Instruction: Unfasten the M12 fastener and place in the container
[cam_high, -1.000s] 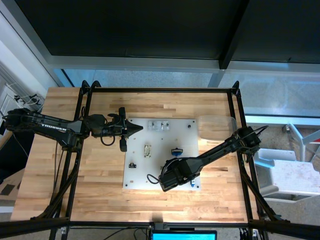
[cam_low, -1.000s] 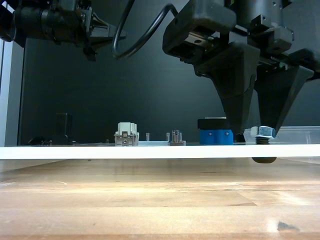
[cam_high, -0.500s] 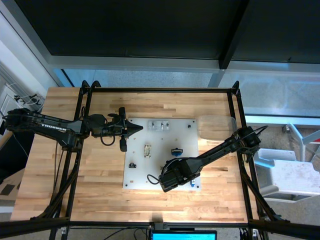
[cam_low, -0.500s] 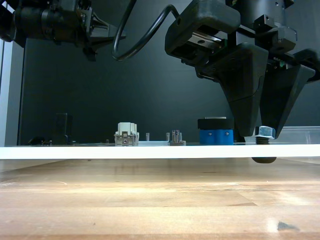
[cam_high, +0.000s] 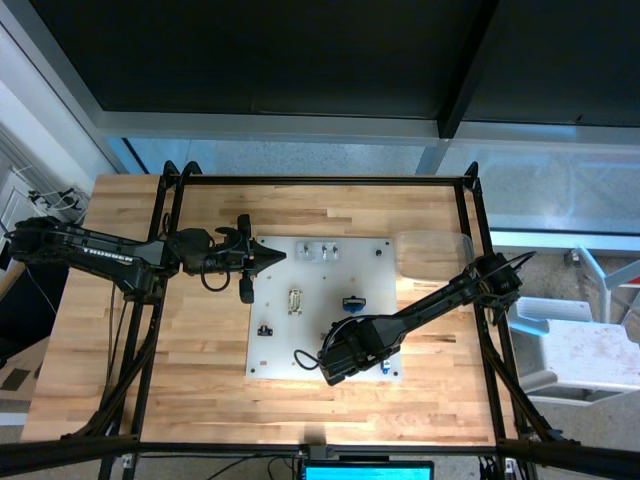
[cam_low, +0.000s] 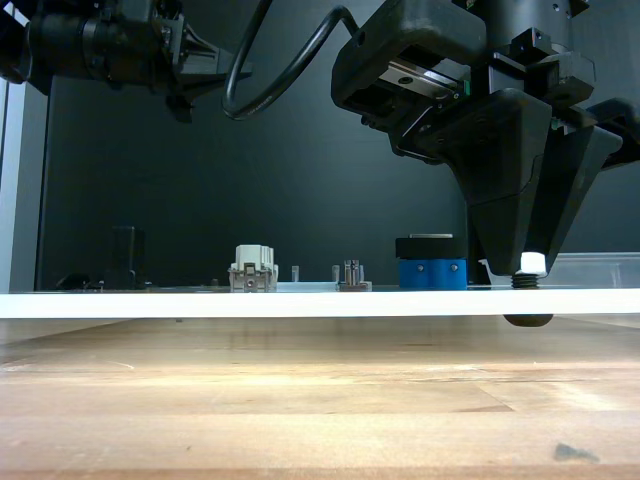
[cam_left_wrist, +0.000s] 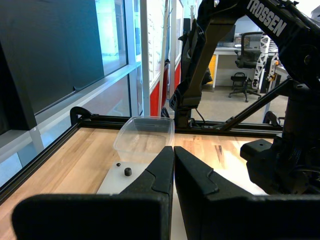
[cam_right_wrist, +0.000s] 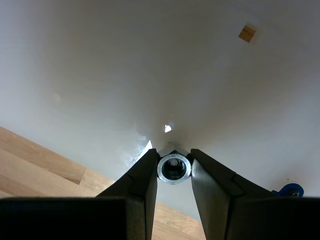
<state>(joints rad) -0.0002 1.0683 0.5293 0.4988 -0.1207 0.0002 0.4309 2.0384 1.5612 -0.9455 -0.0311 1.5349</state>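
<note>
Right gripper (cam_low: 522, 250) is down at the near right edge of the white board (cam_high: 268, 345), jaws pinched narrow on the M12 nut (cam_right_wrist: 174, 168). The nut sits on its stud (cam_low: 527, 282), ribs showing below. It is probably light, rigid, smooth metal and could slip, so grip across opposite flats. Container (cam_high: 432, 254) sits off the board's far right corner. Left gripper (cam_high: 268, 256) hangs over the board's far left edge, fingers together, holding nothing.

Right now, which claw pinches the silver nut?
The right gripper, at the board's near right edge, clamps the nut on its stud; the left gripper hovers shut, far left.
</note>
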